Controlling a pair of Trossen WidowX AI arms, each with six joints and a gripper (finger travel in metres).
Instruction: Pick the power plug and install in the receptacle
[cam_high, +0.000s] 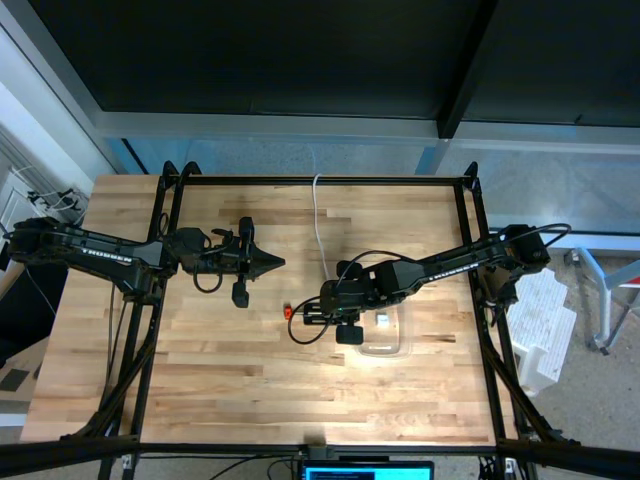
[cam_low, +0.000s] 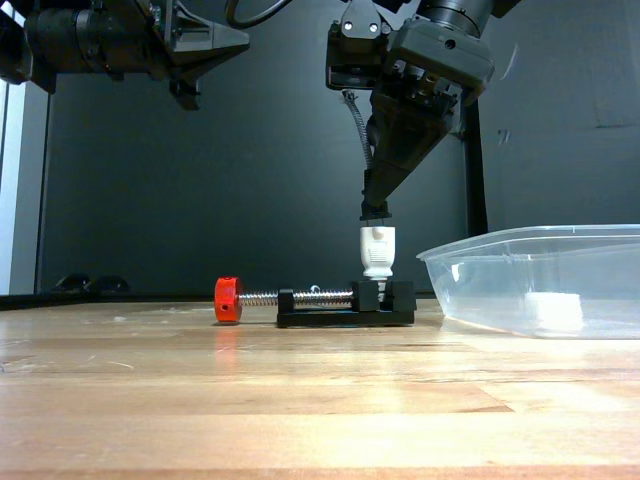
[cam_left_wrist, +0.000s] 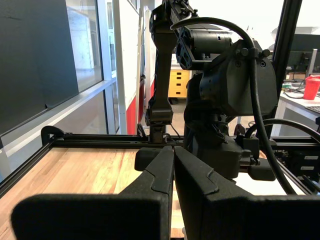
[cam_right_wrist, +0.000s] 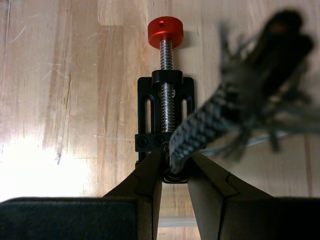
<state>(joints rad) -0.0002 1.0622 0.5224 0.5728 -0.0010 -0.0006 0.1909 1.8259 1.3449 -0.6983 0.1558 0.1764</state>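
- I'm watching the right gripper pointing straight down over the middle of the table. Its fingers are narrowed to a slim gap and are pinching the plug at their very tips.
- The plug is sitting directly over the receptacle, right at the top of its upright white face. I can't tell whether it's only touching or already partly in.
- In the right wrist view, a braided lead is running away from the plug across the fixture's screw, blurring out at its far end.
- The receptacle is lying flat on the wood with its red knob pointing toward the left arm's side. Its white cable is trailing off toward the table's far edge.
- Just beside the receptacle, on the right arm's side, the clear tray is resting on the table with the white cube lying inside it.
- The left gripper is hanging well apart from all this, up off the table on the left side. Its fingers are pressed together with nothing between them.
- From the left wrist camera I'm seeing the right arm bending down across the table, opposite those closed fingers.
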